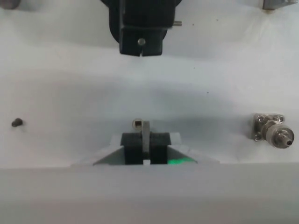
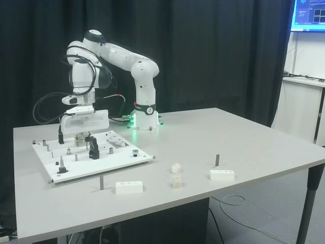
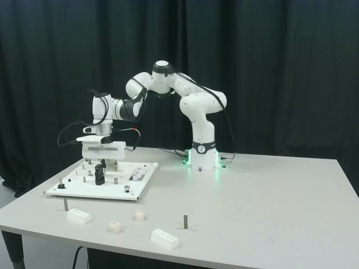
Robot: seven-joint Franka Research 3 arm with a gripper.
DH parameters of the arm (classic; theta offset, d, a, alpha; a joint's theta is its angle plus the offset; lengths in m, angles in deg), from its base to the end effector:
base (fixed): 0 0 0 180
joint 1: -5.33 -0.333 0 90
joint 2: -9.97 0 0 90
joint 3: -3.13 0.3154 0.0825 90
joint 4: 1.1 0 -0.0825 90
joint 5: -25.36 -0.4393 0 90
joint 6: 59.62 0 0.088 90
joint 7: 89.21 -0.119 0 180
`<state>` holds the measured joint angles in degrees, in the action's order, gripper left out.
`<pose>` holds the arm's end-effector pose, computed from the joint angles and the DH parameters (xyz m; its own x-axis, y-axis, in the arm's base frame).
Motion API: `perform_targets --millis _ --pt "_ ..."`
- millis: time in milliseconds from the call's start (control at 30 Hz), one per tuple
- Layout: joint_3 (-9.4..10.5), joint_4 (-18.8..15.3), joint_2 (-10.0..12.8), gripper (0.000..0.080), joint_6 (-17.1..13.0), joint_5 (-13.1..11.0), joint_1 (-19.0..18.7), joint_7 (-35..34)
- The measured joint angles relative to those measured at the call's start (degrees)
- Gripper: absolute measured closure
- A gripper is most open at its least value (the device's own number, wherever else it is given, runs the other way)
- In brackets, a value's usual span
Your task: Insert square peg 1.
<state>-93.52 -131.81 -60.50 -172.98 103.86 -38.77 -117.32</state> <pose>0.3483 -0.4207 0.2029 0.8013 -0.5920 0.0862 -0.5894 -0.8059 -0.0552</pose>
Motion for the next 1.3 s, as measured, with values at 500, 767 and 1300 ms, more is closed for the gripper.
perform_targets --millis 500,767,1300 --pt "-0.70 0.00 0.00 0.0776 -0.31 0.00 0.00 0.35" --pt "-0.84 0.00 0.00 0.0776 -0.49 0.00 0.00 0.41" --pt "-0.71 -0.56 0.01 0.0776 -0.47 0.00 0.42 0.42"
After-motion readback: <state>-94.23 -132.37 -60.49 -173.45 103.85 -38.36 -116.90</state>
